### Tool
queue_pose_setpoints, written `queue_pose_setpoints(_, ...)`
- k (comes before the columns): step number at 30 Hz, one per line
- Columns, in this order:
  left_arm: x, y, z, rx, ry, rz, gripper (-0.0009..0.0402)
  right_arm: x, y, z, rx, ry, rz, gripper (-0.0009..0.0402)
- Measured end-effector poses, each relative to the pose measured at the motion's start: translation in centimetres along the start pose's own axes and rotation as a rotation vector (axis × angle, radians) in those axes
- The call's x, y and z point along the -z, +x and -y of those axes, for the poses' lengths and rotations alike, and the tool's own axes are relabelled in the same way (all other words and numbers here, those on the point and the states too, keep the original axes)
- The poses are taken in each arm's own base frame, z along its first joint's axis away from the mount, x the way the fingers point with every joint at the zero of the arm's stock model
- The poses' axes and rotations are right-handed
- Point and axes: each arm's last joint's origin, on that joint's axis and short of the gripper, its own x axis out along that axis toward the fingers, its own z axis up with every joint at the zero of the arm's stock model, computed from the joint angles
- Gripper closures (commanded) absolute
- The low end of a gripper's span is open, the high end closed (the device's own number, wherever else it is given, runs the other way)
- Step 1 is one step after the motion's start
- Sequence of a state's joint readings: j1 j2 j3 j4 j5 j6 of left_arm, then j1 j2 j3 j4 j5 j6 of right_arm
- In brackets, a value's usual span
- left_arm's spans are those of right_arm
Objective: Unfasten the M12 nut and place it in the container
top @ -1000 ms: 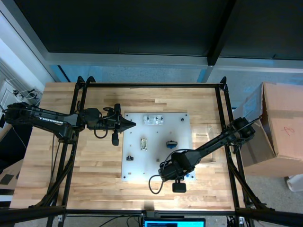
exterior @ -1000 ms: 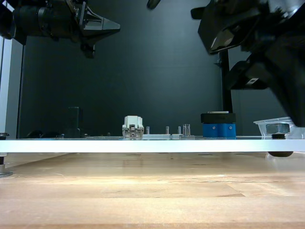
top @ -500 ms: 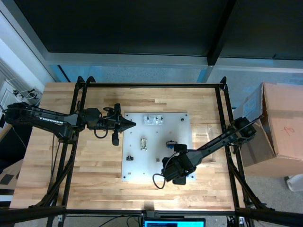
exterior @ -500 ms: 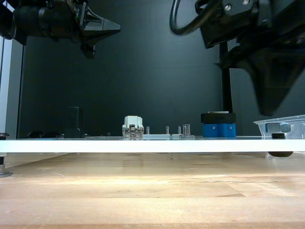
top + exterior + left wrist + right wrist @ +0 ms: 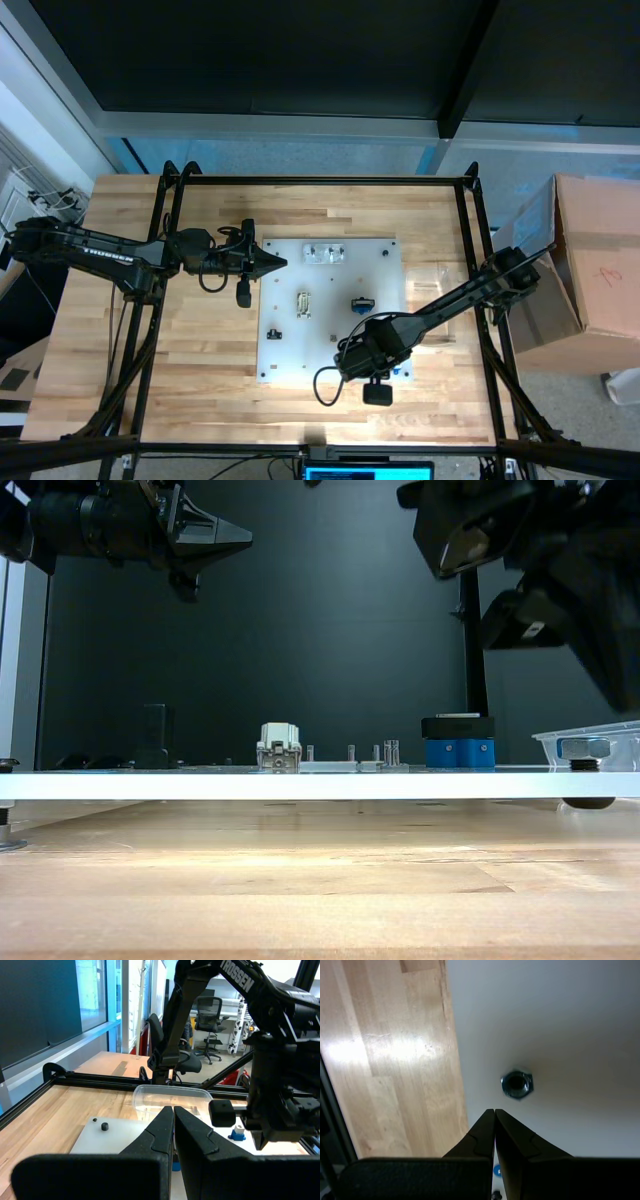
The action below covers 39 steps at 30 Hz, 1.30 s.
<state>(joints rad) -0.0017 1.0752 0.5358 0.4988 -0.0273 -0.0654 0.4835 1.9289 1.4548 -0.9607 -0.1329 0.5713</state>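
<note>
**Colleague:** What have you got on the left?

**Operator:** I see the left gripper (image 5: 243,540) hanging high over the far left edge of the white board (image 5: 300,350), pointing inward. On its own camera the two fingers (image 5: 159,1127) are pressed flat together with nothing between them.

**Colleague:** And mid-board?

**Operator:** I can make out a small grey connector (image 5: 279,748) standing on the board. Further right there is a blue block with a black cap (image 5: 458,743).

**Colleague:** The right side?

**Operator:** The right gripper (image 5: 494,1111) is over the board's near right part, aimed straight down and raised clear of the surface. Its fingers meet at the tip as well, and I see nothing gripped in them.

**Colleague:** Where is the nut?

**Operator:** The M12 nut (image 5: 517,1084) sits on the board just past those fingertips, apart from them. In the low view I see it on top of its stud (image 5: 583,766), with the black ribs showing beneath it. From that angle it seems to lie inside the clear tray (image 5: 605,735). My right wrist camera shows it on white board, near the edge where the wooden table (image 5: 395,1050) begins, so it is not in the tray. In the high view the right arm covers it.
</note>
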Motion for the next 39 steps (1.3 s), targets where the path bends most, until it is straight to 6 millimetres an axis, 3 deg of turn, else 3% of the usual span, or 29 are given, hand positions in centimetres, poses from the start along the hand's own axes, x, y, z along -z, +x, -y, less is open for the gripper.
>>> queue_pose_setpoints(8,0.0,0.0,0.0,0.0,0.0,0.0,0.0393,-0.5,1.6,-0.1,-0.004,-0.002,0.006,0.0393)
queue_pose_setpoints(24,0.0,0.0,0.0,0.0,0.0,0.0,0.0393,-0.4,1.5,0.3,0.064,-0.002,0.011,0.0394)
queue_pose_setpoints(29,0.0,0.0,0.0,0.0,0.0,0.0,0.0393,0.7,-0.5,1.8,0.4,0.145,0.125,0.0393)
queue_pose_setpoints(33,0.0,0.0,0.0,0.0,0.0,0.001,0.0393,1.1,-1.9,1.8,0.382,0.149,0.142,0.0393)
queue_pose_setpoints(39,0.0,0.0,0.0,0.0,0.0,0.002,0.0393,1.4,-2.3,1.6,0.28,0.16,0.074,0.0393)
